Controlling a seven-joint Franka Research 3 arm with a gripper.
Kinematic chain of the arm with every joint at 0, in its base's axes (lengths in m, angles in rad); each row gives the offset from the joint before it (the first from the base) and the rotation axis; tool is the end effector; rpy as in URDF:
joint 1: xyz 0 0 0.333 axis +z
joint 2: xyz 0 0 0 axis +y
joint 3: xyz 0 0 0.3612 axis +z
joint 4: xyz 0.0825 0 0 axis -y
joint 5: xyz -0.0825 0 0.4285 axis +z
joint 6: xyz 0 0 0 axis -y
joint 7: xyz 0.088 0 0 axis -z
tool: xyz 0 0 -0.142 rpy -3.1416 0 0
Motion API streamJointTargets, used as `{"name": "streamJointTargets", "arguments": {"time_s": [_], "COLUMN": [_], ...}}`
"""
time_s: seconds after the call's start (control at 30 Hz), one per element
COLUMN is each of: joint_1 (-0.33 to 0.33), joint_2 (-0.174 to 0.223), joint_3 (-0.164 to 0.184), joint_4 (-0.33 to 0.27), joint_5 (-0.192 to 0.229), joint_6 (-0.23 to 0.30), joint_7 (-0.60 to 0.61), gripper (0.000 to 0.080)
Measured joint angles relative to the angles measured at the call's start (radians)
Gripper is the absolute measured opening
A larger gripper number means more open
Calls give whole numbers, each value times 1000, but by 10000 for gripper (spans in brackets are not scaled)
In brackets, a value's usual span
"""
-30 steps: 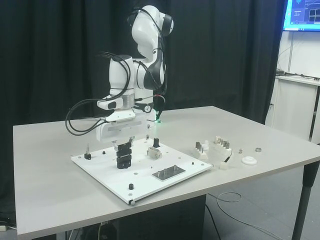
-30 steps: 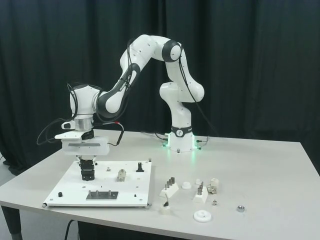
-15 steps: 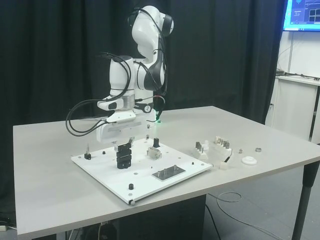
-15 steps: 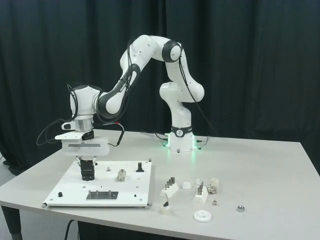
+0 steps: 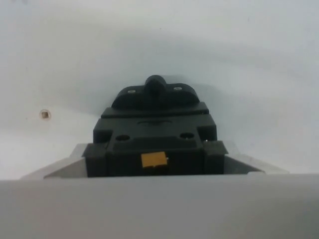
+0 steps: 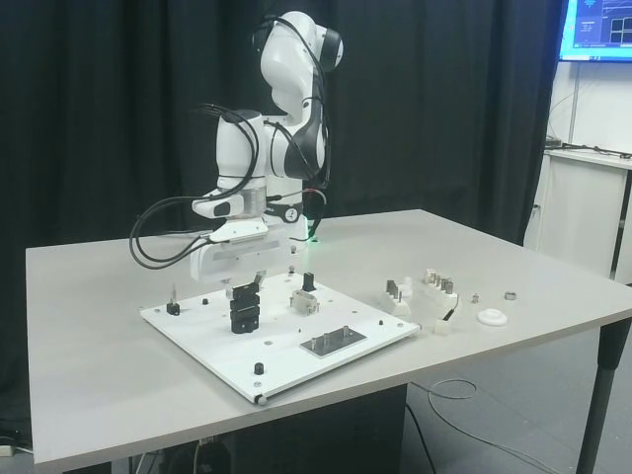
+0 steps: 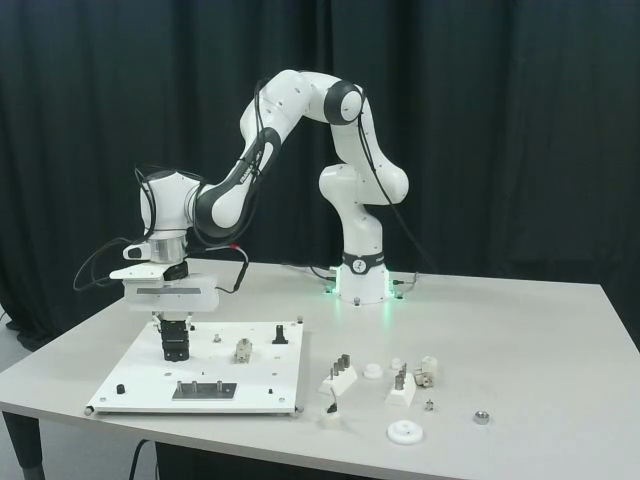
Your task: Insert D-SUB.
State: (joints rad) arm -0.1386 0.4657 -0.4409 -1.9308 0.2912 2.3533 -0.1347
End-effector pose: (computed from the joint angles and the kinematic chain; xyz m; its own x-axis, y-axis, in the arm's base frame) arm 0.5757 -0.3510 0.2410 0.8208 -0.5710 0.0161 -0.5709 -0.8209 -0.0134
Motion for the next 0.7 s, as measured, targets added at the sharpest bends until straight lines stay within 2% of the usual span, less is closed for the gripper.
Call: {"name": "streamJointTargets", "arguments": {"time_s": [0.7], "joint_1": [3], "joint_2": [2], "joint_3": [1], "joint_4": [0], "joint_5": [4], "joint_6": [10], "joint_7": [11], "gripper": [386]}}
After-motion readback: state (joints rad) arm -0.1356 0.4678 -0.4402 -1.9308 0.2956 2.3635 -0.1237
